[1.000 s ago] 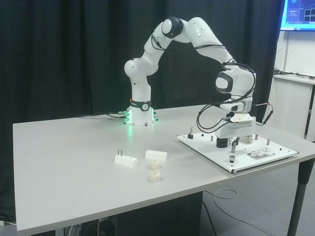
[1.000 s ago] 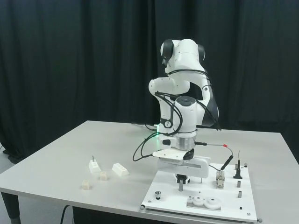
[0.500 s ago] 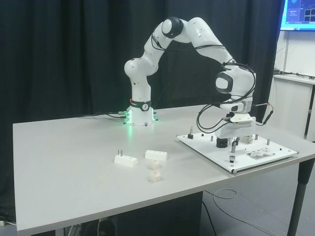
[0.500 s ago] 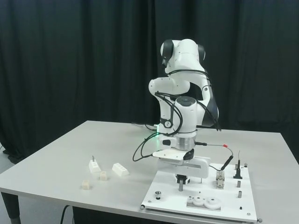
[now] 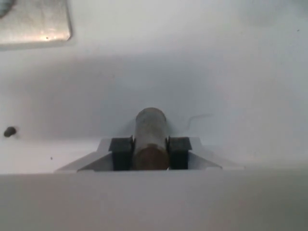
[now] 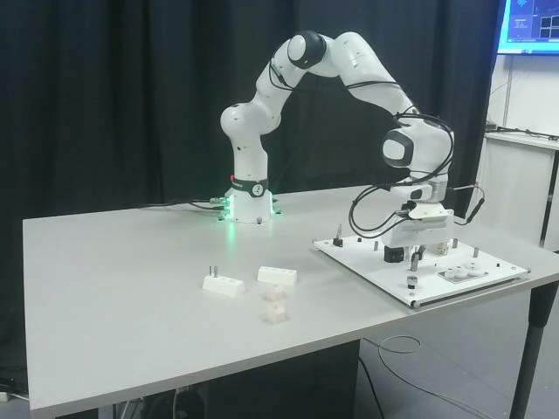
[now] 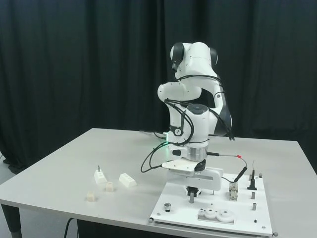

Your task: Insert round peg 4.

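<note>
Because the wrist camera looks straight down past the fingertips, its view comes first: the gripper has its two black fingers pinching a grey round peg from either side. The grip looks meant to keep the peg upright, so that its lower end can meet a hole squarely. Below it lies the white board, close underneath. Whether a hole sits directly under the peg cannot be seen, since the peg hides that spot. A grey metal plate and a small dark screw lie on the board, apart from the peg.

Farther out, the second room view shows the arm bent over the board, with the peg hanging vertically just above it. Two white gears lie near the board's front edge.

Farthest off, three small white blocks lie on the grey table, well away from the work.
</note>
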Controlling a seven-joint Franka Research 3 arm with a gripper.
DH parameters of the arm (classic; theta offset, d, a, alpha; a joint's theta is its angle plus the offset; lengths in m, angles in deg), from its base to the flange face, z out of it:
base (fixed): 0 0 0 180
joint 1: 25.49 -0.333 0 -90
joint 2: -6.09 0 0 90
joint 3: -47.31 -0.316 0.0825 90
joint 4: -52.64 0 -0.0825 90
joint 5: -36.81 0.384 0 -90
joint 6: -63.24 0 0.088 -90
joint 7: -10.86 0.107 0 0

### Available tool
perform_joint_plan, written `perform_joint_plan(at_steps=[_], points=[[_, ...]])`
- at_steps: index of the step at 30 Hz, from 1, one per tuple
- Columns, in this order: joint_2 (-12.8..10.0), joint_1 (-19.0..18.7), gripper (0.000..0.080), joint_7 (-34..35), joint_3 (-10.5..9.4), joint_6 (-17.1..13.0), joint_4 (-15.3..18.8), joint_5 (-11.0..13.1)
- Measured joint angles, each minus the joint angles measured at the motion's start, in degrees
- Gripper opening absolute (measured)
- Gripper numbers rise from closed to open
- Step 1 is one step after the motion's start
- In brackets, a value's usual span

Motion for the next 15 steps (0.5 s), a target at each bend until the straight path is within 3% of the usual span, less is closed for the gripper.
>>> perform_joint_plan(at_steps=[3, 4, 9, 10, 15], points=[[0.0, 0.0, 0.0152, 0.0, -0.11, 0.1, 0.0, 0.0], [0.0, 0.0, 0.0234, 0.0, -0.17, 0.2, -0.1, 0.0], [0.1, 0.0, 0.0234, 1.7, -0.34, 1.3, -0.6, 0.0], [0.1, 0.0, 0.0608, 2.1, -0.34, 1.8, -0.8, 0.0], [0.1, 0.0, 0.0608, 2.7, -0.34, 3.8, -2.0, 0.0]])
